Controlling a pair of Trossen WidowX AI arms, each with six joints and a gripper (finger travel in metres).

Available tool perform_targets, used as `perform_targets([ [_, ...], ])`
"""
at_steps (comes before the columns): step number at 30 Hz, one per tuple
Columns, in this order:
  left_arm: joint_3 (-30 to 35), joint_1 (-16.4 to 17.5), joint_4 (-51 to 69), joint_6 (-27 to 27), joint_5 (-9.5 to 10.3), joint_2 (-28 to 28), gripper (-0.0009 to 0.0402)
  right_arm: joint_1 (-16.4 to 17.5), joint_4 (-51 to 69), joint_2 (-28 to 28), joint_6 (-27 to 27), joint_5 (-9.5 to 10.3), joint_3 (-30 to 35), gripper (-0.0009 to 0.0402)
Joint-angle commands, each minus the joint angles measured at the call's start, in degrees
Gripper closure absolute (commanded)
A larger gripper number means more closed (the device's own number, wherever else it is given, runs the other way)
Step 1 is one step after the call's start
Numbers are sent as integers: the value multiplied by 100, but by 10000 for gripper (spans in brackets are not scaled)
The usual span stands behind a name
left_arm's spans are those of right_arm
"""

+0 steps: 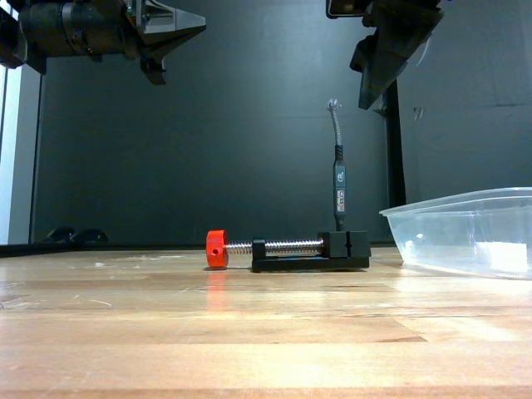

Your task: Pick the usb-c connector and install on the hub

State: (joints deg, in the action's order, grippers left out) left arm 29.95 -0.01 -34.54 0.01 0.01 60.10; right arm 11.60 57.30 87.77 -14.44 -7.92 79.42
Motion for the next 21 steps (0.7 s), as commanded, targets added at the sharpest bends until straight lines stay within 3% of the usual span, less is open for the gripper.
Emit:
perform_targets([
  [1,0,2,0,0,0,0,393,-9,-232,-245,0,-4,-208,209],
  [7,0,2,0,0,0,0,393,-70,-1464,-1220,234,-4,-1025,274],
  [15,0,2,0,0,0,0,393,-363,-3508,-2310,796,0,-2138,398],
  [19,0,2,0,0,0,0,393,-586,-4430,-2682,1078,72,-2647,385],
  [21,0,2,0,0,0,2,393,-713,-4942,-2846,1182,313,-2887,390],
])
